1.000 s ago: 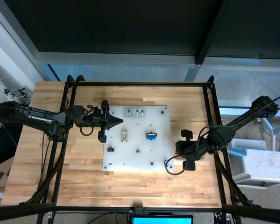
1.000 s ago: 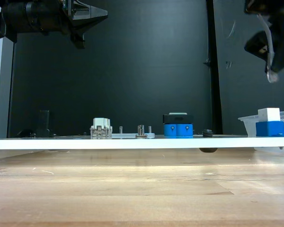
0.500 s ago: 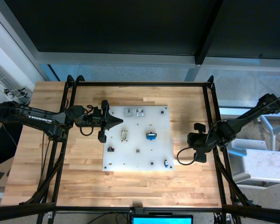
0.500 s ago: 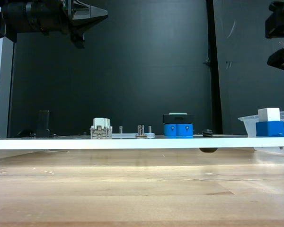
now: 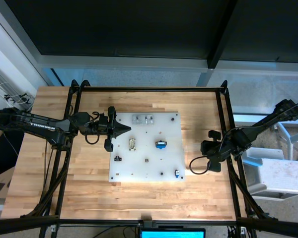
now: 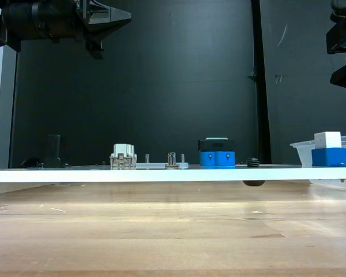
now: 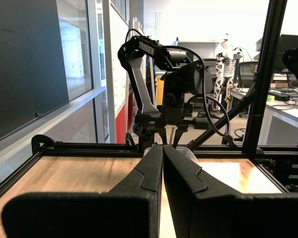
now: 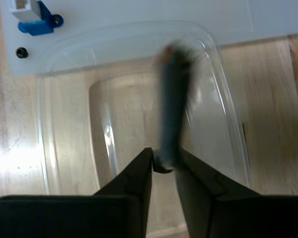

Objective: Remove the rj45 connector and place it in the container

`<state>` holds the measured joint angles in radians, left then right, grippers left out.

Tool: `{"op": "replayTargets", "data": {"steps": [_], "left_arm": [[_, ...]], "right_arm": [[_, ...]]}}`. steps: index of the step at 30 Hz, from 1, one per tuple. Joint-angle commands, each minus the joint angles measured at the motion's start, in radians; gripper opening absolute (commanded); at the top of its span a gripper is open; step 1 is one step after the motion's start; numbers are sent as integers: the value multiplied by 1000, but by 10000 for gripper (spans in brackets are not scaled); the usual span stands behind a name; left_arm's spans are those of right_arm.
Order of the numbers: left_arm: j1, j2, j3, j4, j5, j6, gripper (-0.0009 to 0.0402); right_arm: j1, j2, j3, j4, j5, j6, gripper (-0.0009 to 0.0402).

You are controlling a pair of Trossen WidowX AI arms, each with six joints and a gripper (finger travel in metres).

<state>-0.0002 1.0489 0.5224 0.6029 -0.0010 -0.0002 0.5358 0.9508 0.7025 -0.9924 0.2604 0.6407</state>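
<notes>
The right end effector (image 8: 164,156) hangs over the shallow, see-through, rounded plastic container (image 8: 124,124), nose down toward its floor, which is the pose a drop would call for. A blurred dark strip runs up from its tip across the tray. I cannot tell whether that strip is gripped or only hanging in front, nor how far the end effector is open. The tiny blue-and-whitish rj45 connector (image 8: 32,17) is not in the tray. It sits on the white square board (image 8: 139,10) at the near right corner, just beside the container's rim, with a small black stud (image 8: 21,51) next to it, so by my reading the removal is not yet done. The tray lies on the wooden tabletop (image 8: 268,99) right up against the board's right edge, likely to keep the carry short. Room around the connector is modest, with the rim close on one side, though the space above it is free. The left end effector (image 7: 162,148) is parked high over the board's left edge, closed tip to tip on nothing and well apart from the work. The larger blue connector (image 5: 161,145) and the silver-grey oblong connector (image 5: 133,144) stand further in, off the likely path.
</notes>
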Motion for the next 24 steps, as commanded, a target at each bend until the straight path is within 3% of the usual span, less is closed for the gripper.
{"op": "replayTargets", "data": {"steps": [1,11,24], "left_arm": [[0,0,0,0,0,0,0],[0,0,0,0,0,0,0],[0,0,0,0,0,0,0]], "right_arm": [[0,1,0,0,0,7,109],[1,1,0,-1,1,6,187],[1,1,0,1,1,3,201]]}}
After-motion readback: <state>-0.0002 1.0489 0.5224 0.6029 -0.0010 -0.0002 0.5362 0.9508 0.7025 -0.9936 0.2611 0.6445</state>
